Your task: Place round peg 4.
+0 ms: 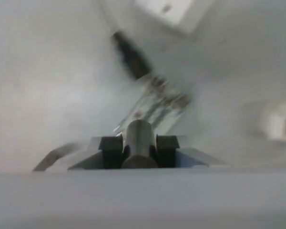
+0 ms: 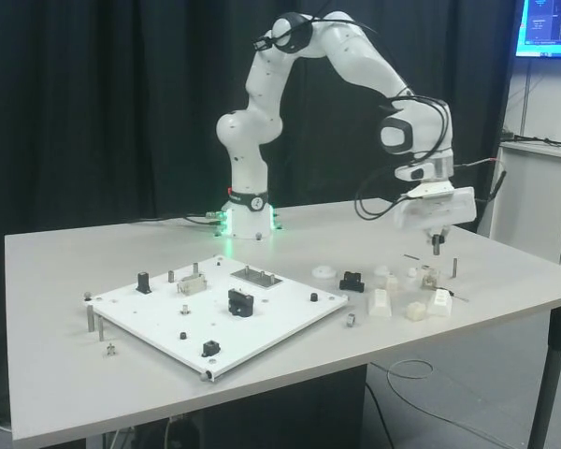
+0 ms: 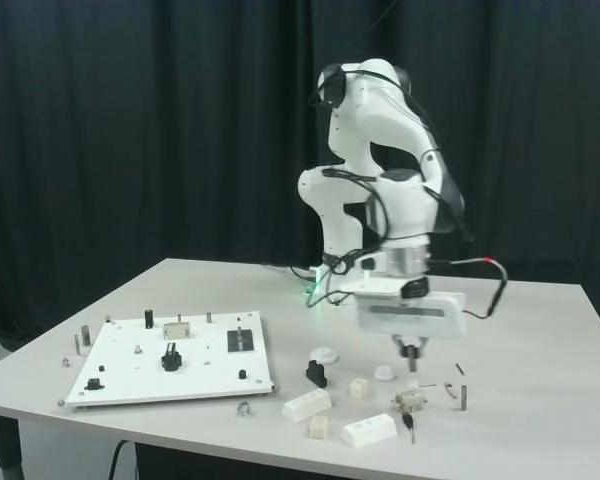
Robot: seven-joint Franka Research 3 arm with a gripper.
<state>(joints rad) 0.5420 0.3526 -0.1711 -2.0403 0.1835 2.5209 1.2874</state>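
1. Round peg 4 (image 1: 139,143): short grey cylinder, standing upright, sitting pinched between the gripper (image 1: 139,151) fingers.
2. Hanging clear above the table, toward its right edge, over loose parts.

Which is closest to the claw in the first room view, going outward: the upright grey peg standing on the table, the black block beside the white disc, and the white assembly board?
1. Upright grey peg, on the table just beside and below the claw.
2. Black block, farther along the table toward the board.
3. White assembly board, farthest, on the table's far side from the claw.
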